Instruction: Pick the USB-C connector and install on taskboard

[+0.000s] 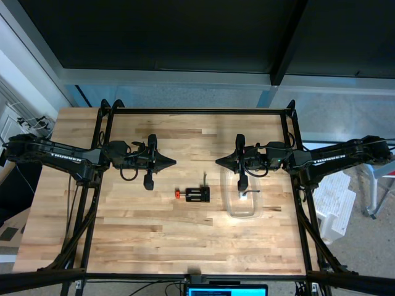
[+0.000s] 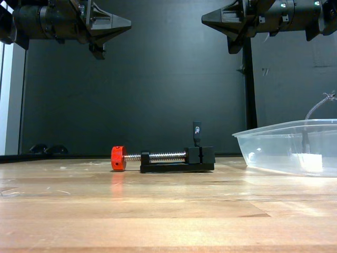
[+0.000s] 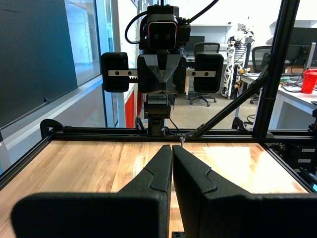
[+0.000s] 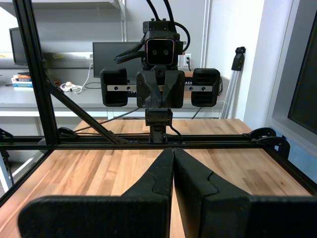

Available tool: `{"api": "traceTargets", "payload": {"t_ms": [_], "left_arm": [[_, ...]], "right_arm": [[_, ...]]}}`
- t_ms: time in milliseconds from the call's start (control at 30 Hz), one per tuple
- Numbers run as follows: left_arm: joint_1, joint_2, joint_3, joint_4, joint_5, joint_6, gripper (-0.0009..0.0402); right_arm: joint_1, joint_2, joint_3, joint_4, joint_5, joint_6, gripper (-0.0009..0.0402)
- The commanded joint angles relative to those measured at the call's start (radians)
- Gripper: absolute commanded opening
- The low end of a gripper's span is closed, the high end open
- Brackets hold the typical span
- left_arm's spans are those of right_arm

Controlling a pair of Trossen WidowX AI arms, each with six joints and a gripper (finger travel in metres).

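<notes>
Tray of clear plastic (image 1: 242, 215) sits on the wooden table (image 1: 154, 228), under the right arm and off to the right of the taskboard (image 1: 196, 195), near it but not touching. Inside the tray I can see 1 small white block (image 2: 313, 162) lying on the floor of it, and a thin grey flexible cable (image 2: 317, 109) that rises from beside the block and curves up above the rim. I cannot tell from here whether the cable is joined to the block.

The taskboard lies flat near the middle of the table, with its orange-red knob (image 2: 118, 158) pointing toward the left arm. At the block end away from the knob, the USB-C connector (image 2: 196, 133) stands upright on top of the taskboard as a slim dark sliver; from above it shows only as a thin dark line.

The 2 grippers hang high above the wood, level, tips facing each other with a gap between them. The left gripper (image 1: 173, 163) has its fingers pressed together on nothing. The right gripper (image 1: 218, 161) is likewise closed and holds nothing, its body over the far end of the tray.
</notes>
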Motion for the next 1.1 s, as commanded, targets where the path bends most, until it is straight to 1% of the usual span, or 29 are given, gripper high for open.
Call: {"api": "traceTargets", "payload": {"t_ms": [33, 433, 600, 700, 767, 1033, 1100], "left_arm": [[0.000, 0.000, 0.000, 0.000, 0.000, 0.000, 0.0000], [0.000, 0.000, 0.000, 0.000, 0.000, 0.000, 0.0000], [0.000, 0.000, 0.000, 0.000, 0.000, 0.000, 0.0000], [0.000, 0.000, 0.000, 0.000, 0.000, 0.000, 0.0000], [0.000, 0.000, 0.000, 0.000, 0.000, 0.000, 0.0000], [0.000, 0.000, 0.000, 0.000, 0.000, 0.000, 0.0000], [0.000, 0.000, 0.000, 0.000, 0.000, 0.000, 0.0000]], "right_arm": [[0.000, 0.000, 0.000, -0.006, 0.000, 0.000, 0.0000], [0.000, -0.003, 0.005, -0.031, 0.000, 0.009, 0.0000], [0.003, -0.009, 0.080, -0.246, 0.000, 0.007, 0.0000], [0.013, -0.009, 0.122, -0.356, -0.008, 0.009, 0.0000], [0.021, -0.009, 0.155, -0.454, -0.008, 0.017, 0.0000], [0.055, -0.006, 0.251, -0.736, -0.007, 0.096, 0.0000], [0.063, -0.006, 0.273, -0.813, 0.001, 0.109, 0.0000]]}}
